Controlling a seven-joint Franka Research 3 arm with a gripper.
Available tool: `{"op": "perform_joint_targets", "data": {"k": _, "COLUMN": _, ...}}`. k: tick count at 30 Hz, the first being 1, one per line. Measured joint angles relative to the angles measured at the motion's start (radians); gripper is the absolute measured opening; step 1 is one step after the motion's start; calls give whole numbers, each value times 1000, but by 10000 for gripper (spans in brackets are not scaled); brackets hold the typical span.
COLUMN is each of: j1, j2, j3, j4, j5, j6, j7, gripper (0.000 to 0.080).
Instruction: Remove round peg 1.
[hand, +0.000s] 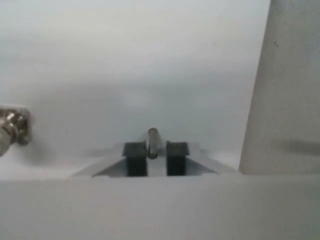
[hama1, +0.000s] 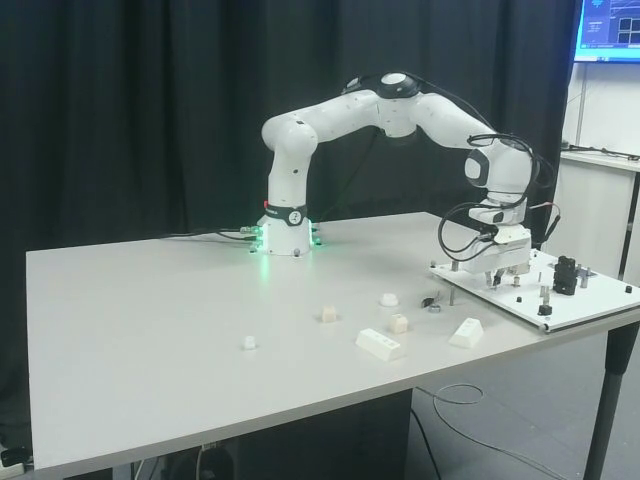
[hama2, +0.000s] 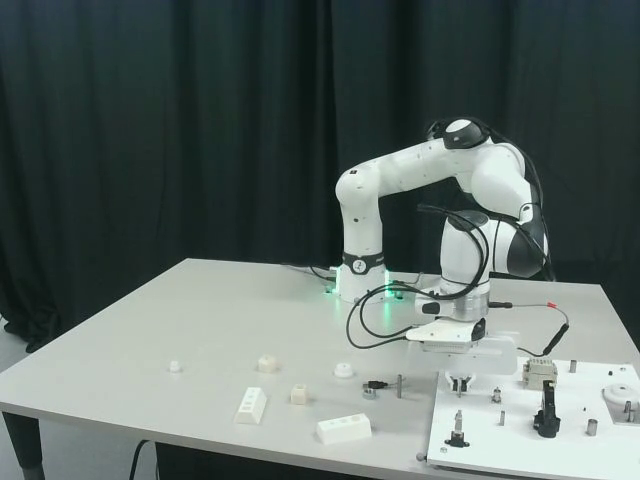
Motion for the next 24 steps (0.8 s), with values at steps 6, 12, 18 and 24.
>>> {"op": "perform_joint_targets", "data": {"k": 6, "j1": 0, "j2": 0, "j3": 1, "j4": 3, "j5": 0, "j6": 0, "j7": 2, "gripper": 36}}
{"op": "perform_joint_targets", "data": {"k": 12, "j1": -1, "j2": 0, "j3": 0, "j4": 4, "j5": 0, "j6": 0, "j7": 9, "gripper": 32}}
{"op": "perform_joint_targets", "data": {"k": 18, "j1": -1, "j2": -2, "j3": -5, "j4": 6, "j5": -5, "j6": -6, "j7": 9, "gripper": 32}}
{"op": "perform_joint_targets", "data": {"k": 24, "j1": 2, "j2": -6, "j3": -29, "j4": 13, "j5": -17, "j6": -36, "j7": 20, "gripper": 32}}
